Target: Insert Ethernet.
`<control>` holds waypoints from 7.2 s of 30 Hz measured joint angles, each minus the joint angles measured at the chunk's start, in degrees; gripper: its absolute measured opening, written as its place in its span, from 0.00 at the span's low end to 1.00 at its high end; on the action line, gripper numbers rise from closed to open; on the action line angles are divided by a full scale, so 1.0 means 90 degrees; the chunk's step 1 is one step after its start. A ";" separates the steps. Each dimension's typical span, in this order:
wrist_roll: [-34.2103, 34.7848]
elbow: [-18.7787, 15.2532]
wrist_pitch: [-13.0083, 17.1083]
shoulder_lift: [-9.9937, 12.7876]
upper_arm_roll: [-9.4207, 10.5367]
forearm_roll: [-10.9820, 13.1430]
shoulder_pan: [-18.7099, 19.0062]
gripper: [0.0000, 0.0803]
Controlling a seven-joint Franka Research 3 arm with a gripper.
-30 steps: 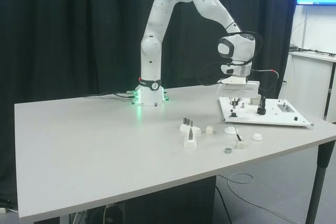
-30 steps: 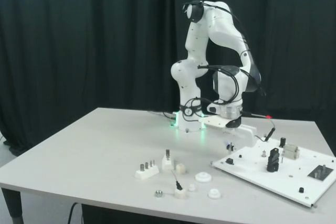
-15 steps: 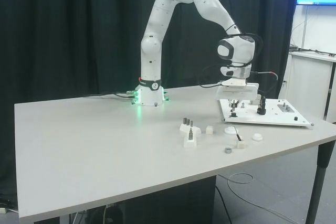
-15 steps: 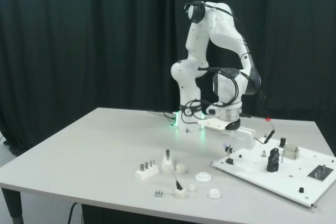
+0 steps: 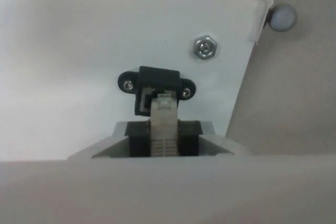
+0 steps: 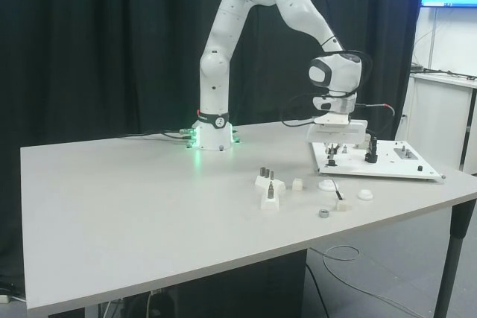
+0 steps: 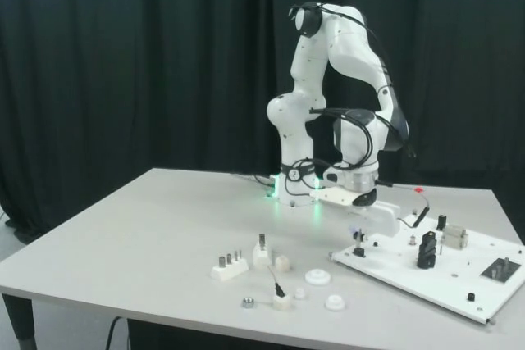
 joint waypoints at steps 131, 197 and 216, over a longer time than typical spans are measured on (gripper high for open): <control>0.0109 -0.0016 0.0069 0.0062 0.0106 0.0487 -0.0161 0.13; 0.0587 -0.0141 0.0315 -0.0041 0.0189 -0.0049 -0.0073 0.13; 0.0610 -0.0152 0.0347 -0.0034 0.0201 -0.0048 -0.0083 0.13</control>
